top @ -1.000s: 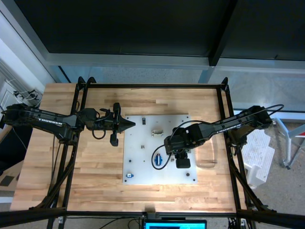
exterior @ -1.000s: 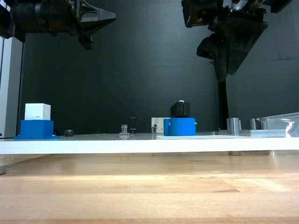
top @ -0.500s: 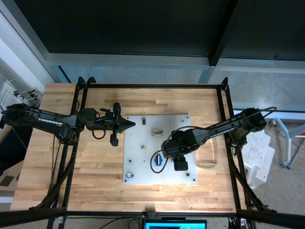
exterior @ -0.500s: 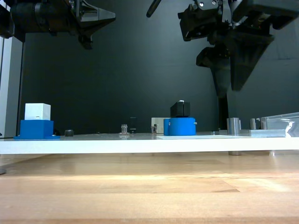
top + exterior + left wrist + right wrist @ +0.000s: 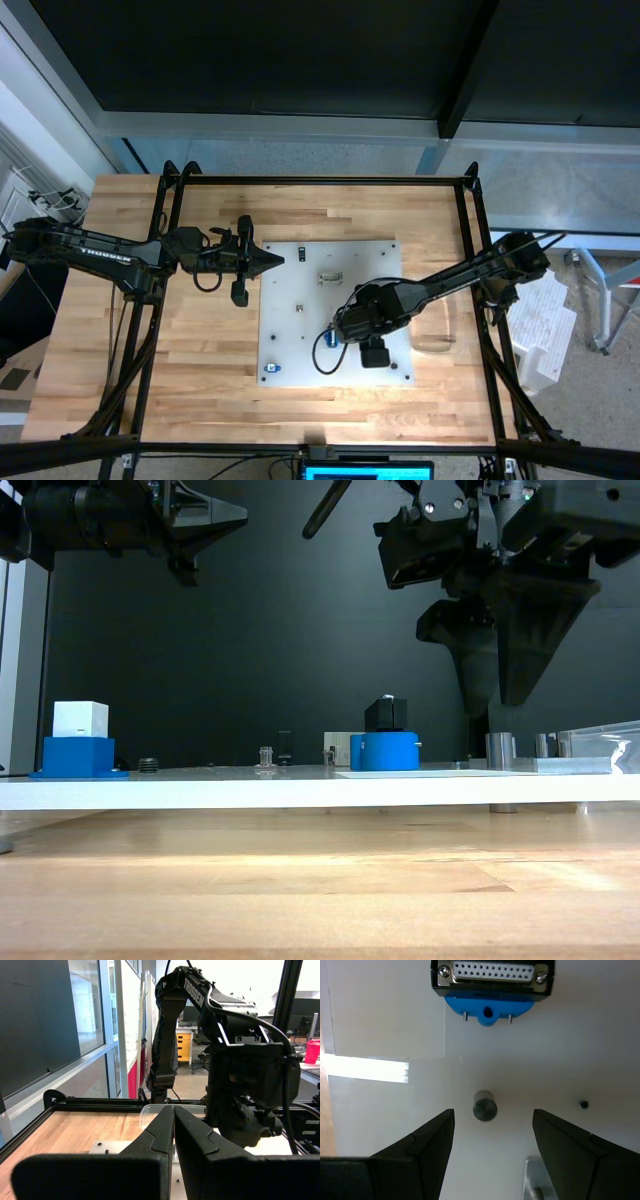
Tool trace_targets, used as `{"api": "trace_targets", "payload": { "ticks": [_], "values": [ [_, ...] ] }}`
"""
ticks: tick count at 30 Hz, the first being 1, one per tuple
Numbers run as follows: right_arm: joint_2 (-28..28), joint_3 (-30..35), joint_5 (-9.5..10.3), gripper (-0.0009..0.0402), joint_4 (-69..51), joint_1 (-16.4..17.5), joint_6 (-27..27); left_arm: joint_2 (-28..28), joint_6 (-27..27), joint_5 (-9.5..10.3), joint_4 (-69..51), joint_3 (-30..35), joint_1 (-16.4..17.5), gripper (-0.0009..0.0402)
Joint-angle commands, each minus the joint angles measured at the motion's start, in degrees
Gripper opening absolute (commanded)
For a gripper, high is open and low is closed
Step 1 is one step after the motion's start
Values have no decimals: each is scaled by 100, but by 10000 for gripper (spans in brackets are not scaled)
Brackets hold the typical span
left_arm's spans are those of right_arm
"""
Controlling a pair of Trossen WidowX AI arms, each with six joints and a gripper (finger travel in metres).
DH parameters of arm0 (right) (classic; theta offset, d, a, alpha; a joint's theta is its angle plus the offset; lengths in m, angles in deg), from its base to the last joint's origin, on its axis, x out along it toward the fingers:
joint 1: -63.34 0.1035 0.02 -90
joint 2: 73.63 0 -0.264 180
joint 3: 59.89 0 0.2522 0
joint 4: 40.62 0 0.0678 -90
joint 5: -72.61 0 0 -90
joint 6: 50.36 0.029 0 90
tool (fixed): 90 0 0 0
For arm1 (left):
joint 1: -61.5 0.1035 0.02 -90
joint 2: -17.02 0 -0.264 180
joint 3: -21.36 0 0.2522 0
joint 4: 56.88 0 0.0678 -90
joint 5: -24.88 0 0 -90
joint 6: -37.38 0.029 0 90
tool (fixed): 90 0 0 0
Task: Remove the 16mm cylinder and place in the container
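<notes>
The white board (image 5: 295,335) lies on the wooden table (image 5: 200,360). At the board's 7 o'clock corner, nearest the viewer, a small blue block (image 5: 78,757) carries a white cube (image 5: 80,720). Farther in, near the board's middle and slightly toward 4 o'clock, the right gripper (image 5: 493,1112) hangs pointing straight down, high above the board. Its fingers (image 5: 427,1152) are spread apart and hold nothing. The 16mm cylinder (image 5: 484,1108) stands upright on the board directly beneath, in line with the gap between them and touching neither. From table height it shows as a short grey post with clear air between its top and the fingertips. At 8 o'clock of the gripper sits a blue plug mount (image 5: 332,337) with a black cable (image 5: 318,348) looped by it. A grey metal block (image 5: 572,765) lies near the cylinder, toward 3 o'clock. The container (image 5: 445,338) rests on the table at 3 o'clock of the board, just beside its edge and apart from the cylinder. Farthest off, over the board's 10 o'clock corner, the left gripper (image 5: 173,1110) hovers level and high, its fingers pressed together on nothing.
</notes>
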Motion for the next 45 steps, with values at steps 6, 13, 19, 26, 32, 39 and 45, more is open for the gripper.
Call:
{"api": "trace_targets", "payload": {
  "ticks": [6, 13, 19, 26, 32, 39, 45],
  "values": [
    [170, -50, -2, 217, 149, 31, -2, 0, 0, -2, 2, 2, 0, 0],
    [170, -317, 0, 213, 476, 35, 4, 0, 0, -2, 2, 2, 2, 0],
    [170, -404, -2, 194, 603, 42, -2, 0, 0, -2, 2, 2, 0, 0],
    [170, -435, -4, 159, 673, 44, -17, 0, 0, -2, 2, 2, 2, 0],
    [170, -435, -4, 116, 671, 44, -17, 0, 0, -2, 2, 2, 2, 0],
    [168, -435, -2, 60, 664, 44, -17, 0, 0, -2, 2, 2, 0, 0],
    [168, -435, -2, 21, 664, 46, -15, 0, 0, -2, 2, 2, 2, 0]
  ]
}}
